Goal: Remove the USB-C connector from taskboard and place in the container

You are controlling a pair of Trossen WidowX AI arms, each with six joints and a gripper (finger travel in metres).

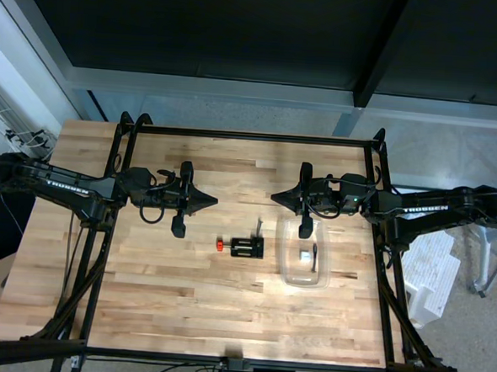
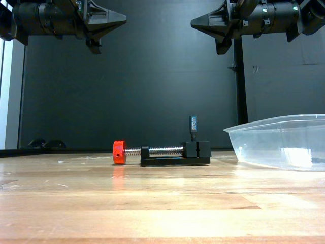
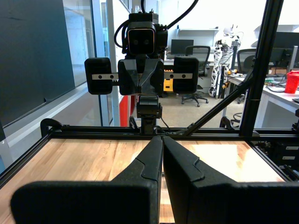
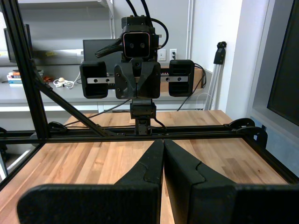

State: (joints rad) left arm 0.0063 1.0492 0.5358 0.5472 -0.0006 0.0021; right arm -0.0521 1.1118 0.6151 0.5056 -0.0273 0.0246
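Across the whole high view spreads the wooden table [image 1: 140,297]. Above it we see both claws held high and level, tips facing each other over the middle of the frame. The left gripper [image 1: 212,201] sits left of centre and the right gripper [image 1: 275,196] right of centre. Each wrist camera shows the two fingers pressed flat together with nothing between them, so both claws are fully closed and empty.

Right of centre, just below the right gripper in the frame, lies the container [image 1: 296,275], its long axis running up and down the picture. Just to its left, apart from it, sits the taskboard [image 1: 246,247], lying crosswise with its red knob [image 1: 220,245] at the left end and a thin grey stick [image 2: 193,124] standing upright on its right half.

Inside the container we find a small white square [image 1: 304,256] and, just to its right, the USB-C connector [image 1: 313,256], a dark sliver aligned with the tray's long axis. It lies down-frame of the right gripper, which is clearly the nearer claw. We judge the placing done, and nothing stands between claw and tray.
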